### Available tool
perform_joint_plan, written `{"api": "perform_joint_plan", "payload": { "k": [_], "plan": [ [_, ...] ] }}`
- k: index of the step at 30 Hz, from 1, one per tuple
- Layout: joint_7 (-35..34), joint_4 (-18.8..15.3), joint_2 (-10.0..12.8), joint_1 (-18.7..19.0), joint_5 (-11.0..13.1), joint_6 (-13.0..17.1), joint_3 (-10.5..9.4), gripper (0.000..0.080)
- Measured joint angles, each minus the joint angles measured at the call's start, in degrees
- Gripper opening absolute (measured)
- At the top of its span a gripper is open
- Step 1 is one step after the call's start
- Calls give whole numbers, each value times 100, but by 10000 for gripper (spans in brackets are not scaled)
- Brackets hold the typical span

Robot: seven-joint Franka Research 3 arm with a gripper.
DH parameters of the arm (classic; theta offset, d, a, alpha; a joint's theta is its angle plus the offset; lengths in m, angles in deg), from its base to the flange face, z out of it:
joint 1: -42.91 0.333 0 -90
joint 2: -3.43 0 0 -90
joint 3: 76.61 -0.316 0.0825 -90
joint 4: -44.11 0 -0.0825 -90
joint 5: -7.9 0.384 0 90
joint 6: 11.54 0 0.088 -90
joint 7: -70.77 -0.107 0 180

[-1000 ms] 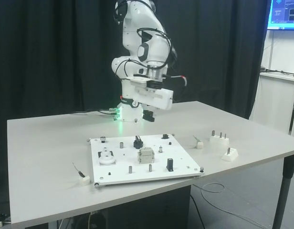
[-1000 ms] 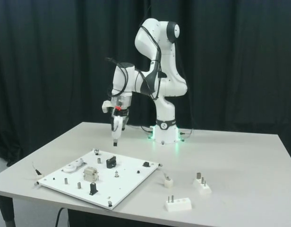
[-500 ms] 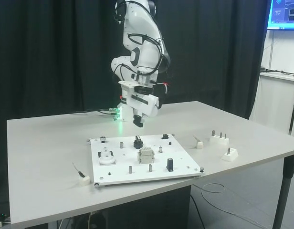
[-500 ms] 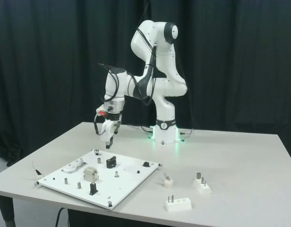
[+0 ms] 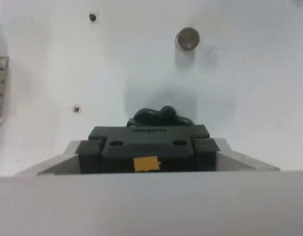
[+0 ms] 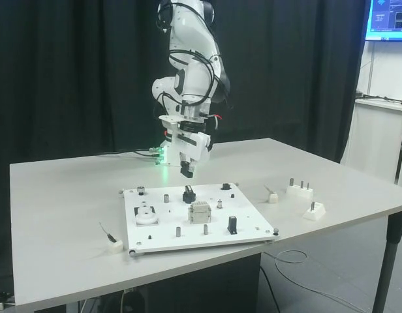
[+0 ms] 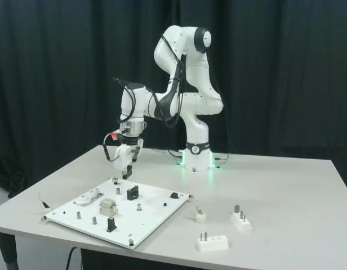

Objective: Insert D-SUB.

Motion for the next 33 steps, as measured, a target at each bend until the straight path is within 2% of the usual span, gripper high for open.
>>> {"api": "perform_joint_plan", "payload": {
  "k": [9,18,33],
  "plan": [
    [0,117,149,0,404,-12,6,386],
    [-99,236,285,0,702,-141,24,386],
    [-219,433,486,61,775,-521,19,386]
  ]
}}
